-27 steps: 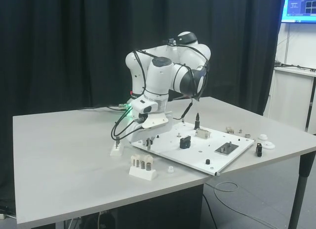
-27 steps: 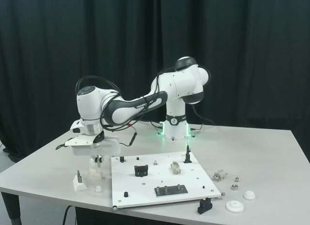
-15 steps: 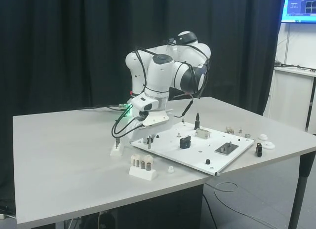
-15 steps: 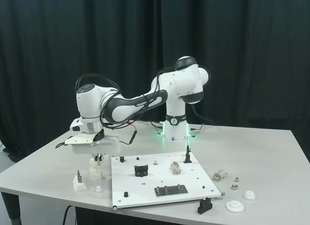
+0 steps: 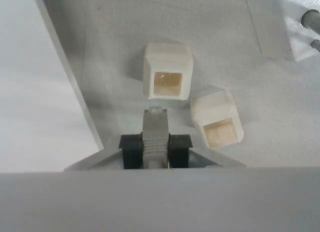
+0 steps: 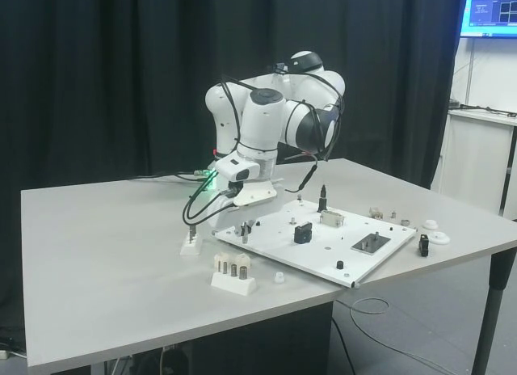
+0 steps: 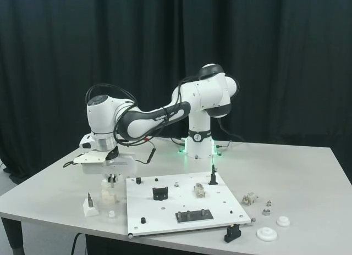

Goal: Insert Ethernet.

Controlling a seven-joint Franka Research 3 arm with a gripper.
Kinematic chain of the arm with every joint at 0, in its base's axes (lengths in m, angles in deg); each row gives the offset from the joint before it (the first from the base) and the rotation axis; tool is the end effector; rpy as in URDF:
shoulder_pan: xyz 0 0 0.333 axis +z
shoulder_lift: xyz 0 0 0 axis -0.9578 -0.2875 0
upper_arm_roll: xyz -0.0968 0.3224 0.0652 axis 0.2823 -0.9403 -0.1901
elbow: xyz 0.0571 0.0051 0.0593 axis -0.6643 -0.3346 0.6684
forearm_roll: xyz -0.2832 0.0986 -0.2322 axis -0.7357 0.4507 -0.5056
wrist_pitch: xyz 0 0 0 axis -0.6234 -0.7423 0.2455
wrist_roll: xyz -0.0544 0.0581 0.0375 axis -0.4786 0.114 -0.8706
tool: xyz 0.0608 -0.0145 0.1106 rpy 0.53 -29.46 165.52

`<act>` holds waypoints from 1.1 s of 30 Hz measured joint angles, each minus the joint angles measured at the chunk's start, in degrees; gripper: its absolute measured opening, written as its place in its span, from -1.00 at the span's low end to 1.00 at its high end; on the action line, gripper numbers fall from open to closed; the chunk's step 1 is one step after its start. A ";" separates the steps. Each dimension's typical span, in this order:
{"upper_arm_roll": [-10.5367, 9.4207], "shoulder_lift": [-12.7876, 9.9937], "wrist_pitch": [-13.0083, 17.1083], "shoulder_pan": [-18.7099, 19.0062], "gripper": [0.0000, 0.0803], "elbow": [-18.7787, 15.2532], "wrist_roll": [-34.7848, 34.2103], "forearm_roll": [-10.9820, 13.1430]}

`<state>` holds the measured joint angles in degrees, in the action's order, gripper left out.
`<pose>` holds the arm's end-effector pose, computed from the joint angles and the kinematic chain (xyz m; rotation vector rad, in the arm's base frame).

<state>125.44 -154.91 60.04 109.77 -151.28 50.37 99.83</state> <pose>0.6186 -0.1993 0.2404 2.9185 -0.8617 -0.2921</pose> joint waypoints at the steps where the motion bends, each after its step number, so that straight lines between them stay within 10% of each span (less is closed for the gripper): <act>1: 0.00 0.00 -0.01 0.00 -0.74 0.01 -0.03 0.00; 33: 0.44 0.01 -1.75 0.02 -0.74 0.13 -8.03 -1.24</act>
<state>125.88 -154.90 58.30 109.79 -151.15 42.34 98.59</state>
